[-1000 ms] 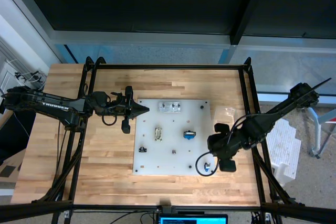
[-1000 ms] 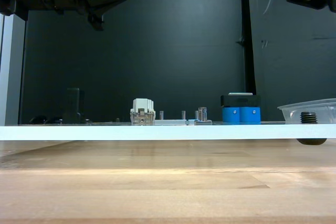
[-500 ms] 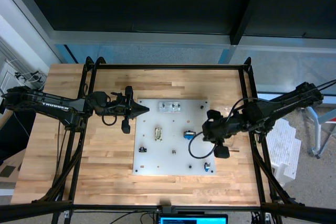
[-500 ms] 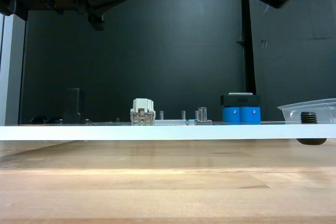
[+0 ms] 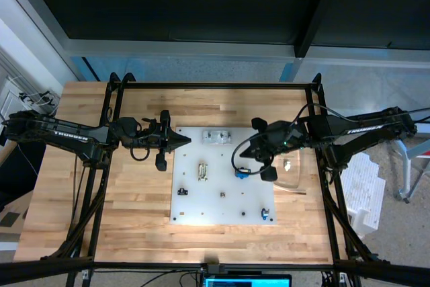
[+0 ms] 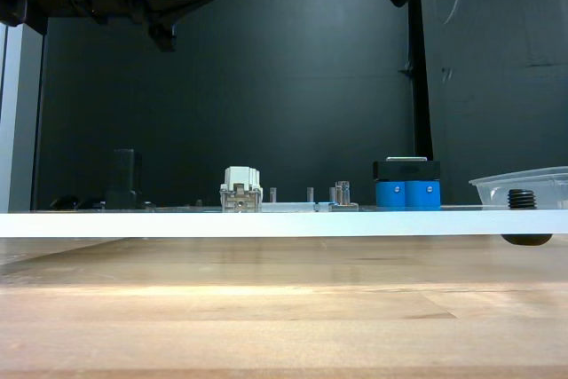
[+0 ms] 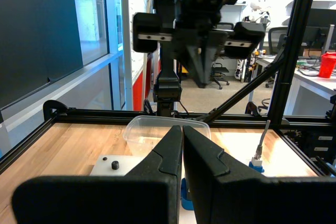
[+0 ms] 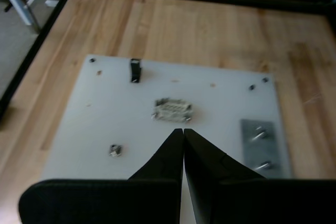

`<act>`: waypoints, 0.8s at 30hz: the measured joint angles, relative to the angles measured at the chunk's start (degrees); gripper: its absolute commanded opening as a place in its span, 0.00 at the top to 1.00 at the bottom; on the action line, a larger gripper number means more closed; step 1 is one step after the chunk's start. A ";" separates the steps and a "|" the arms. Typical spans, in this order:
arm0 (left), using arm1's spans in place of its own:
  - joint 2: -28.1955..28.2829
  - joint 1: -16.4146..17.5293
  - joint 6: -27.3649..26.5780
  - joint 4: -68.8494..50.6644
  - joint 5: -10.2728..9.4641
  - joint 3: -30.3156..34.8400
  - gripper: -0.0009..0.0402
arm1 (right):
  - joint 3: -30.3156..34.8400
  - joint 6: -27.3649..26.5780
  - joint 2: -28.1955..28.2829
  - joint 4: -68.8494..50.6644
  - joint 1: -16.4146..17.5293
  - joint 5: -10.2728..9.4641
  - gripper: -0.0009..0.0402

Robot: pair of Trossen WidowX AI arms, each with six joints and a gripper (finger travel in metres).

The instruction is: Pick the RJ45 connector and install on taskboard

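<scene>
The left gripper (image 5: 183, 140) hangs high over the left edge of the large flat white square taskboard (image 5: 208, 201), its fingers pressed together on nothing; the right gripper (image 5: 245, 153) hovers above the board's far right part, near a clear plastic tray (image 5: 290, 183), likewise clenched and empty; the tiny whitish RJ45 connector (image 7: 258, 156) stands upright in a small blue socket (image 7: 256, 168) at the board's near right corner.

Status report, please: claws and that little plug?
Left gripper shut, at edge of large white square taskboard. Right gripper shut, empty, high above it. Tiny whitish RJ45 connector standing in blue socket.
</scene>
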 measured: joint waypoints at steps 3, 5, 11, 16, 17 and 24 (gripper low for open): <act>0.00 0.00 0.00 0.00 0.00 -0.02 0.98 | -0.31 -1.95 -0.17 1.95 -2.69 -2.56 0.98; 0.00 0.00 0.02 0.00 -0.02 0.00 0.98 | -1.38 -2.47 -0.37 4.85 -4.28 -4.96 0.98; 0.00 0.00 0.00 0.00 -0.02 0.00 0.98 | -8.24 -3.02 -2.34 17.57 -7.10 -7.43 0.98; 0.00 0.00 0.00 0.00 0.00 -0.02 0.98 | -13.73 -3.04 -3.54 28.09 -8.70 -7.45 0.98; 0.00 0.00 0.02 0.00 -0.02 -0.02 0.98 | -14.69 -2.78 -3.72 30.16 -8.90 -7.45 0.98; 0.00 0.00 0.02 0.00 -0.02 -0.02 0.98 | -20.55 -1.97 -4.96 43.39 -9.22 -7.04 0.98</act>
